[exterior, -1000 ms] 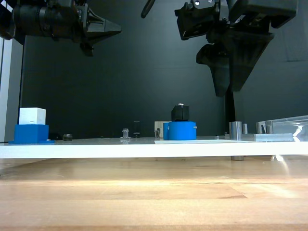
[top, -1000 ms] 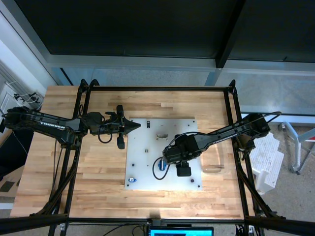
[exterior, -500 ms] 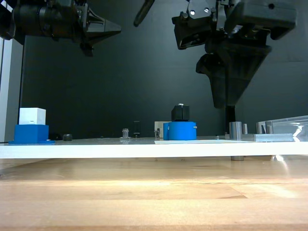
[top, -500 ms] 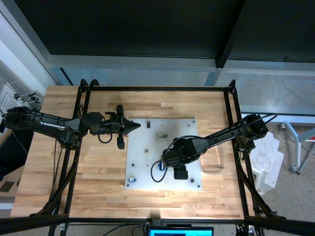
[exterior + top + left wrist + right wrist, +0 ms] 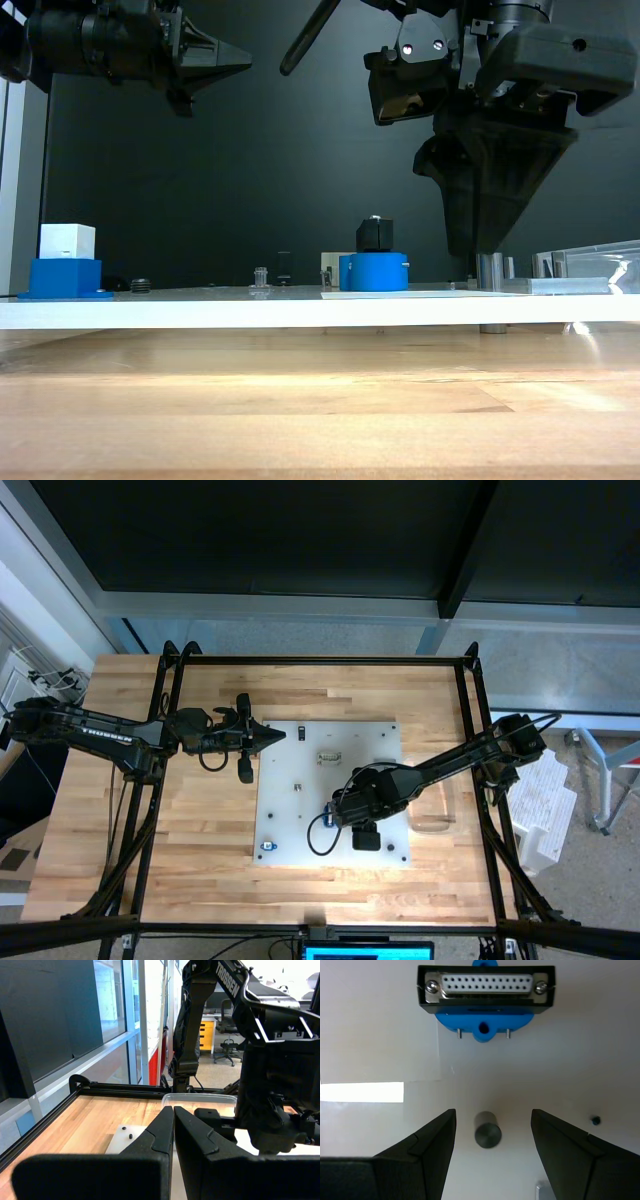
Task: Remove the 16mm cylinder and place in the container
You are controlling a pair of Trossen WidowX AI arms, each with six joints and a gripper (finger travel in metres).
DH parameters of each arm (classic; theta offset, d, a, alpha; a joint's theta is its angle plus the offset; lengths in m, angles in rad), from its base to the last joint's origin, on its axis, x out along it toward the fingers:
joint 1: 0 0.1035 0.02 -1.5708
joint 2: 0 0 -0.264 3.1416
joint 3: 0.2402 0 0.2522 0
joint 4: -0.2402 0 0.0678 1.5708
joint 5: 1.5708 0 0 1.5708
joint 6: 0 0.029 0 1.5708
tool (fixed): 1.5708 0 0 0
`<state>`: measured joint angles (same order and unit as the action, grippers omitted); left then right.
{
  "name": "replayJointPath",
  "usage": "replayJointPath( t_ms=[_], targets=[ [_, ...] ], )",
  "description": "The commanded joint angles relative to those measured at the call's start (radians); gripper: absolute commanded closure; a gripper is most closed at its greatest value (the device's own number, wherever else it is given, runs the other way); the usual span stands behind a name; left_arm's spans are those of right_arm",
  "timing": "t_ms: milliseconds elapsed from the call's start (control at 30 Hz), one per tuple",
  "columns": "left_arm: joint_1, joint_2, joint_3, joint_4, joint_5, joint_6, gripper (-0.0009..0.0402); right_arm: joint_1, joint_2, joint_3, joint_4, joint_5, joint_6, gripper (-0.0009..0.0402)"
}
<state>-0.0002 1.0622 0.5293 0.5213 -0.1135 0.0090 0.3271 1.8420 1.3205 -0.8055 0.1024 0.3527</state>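
The right gripper (image 5: pixel 493 1114) points straight down at the white board (image 5: pixel 380 1035) with its two dark fingers spread wide. The 16mm cylinder (image 5: pixel 487 1130) stands upright on the board between them. It touches neither finger, and a strip of bare white shows on each side of it. In the low view the fingertips come down to about the level of the peg's top, and its silver side shows just below them. A little way off on the board sits a blue fitting (image 5: pixel 481 1030) that carries a dark multi-pin connector (image 5: pixel 487 984). The fitting is apart from both the peg and the fingers.

The right arm (image 5: pixel 470 750) reaches in from the right edge of the wooden table (image 5: pixel 190 830) and ends over the right-hand part of the board. The container (image 5: pixel 432 826) lies on the table just beside the board's right edge, near the gripper and under the line of the arm.

The left gripper (image 5: pixel 278 736) is closed, with only a thin seam between its fingers in the left wrist view. It hangs level and high above the table, well apart from the cylinder, pointing toward the board's far left edge. Near the board's near left corner stands a blue block (image 5: pixel 65 278) with a white cube (image 5: pixel 67 241) on top.
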Motion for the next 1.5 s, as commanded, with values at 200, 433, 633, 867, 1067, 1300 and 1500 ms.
replayJointPath(
  t_ms=[200,433,633,867,1067,1300,1500],
  targets=[
    [0.0,0.0,0.0,0.0,0.0,0.0,0.0393,0.005,0.0,-0.038,0.049,0.006,0.01,0.0203],
    [0.0,0.0,0.0,0.0,0.0,0.0,0.0393,0.005,0.0,-0.042,0.063,0.011,0.01,0.0271],
    [0.0,0.0,0.0,0.0,0.0,0.0,0.0393,0.005,0.0,-0.047,0.064,0.011,0.009,0.0329],
    [0.0,0.0,0.0,0.0,0.0,0.0,0.0393,0.005,0.0,-0.047,0.087,0.013,0.005,0.0397],
    [0.0,0.0,0.0,0.0,0.0,0.0,0.0393,0.005,0.0,-0.047,0.095,0.014,0.005,0.0393],
    [0.0,0.0,0.0,0.0,0.0,0.0,0.0393,0.005,0.0,-0.047,0.097,0.013,0.006,0.0393],
    [0.0,0.0,0.0,0.0,0.0,0.0,0.0393,0.005,-0.005,-0.045,0.098,0.013,0.006,0.0393]
  ],
)
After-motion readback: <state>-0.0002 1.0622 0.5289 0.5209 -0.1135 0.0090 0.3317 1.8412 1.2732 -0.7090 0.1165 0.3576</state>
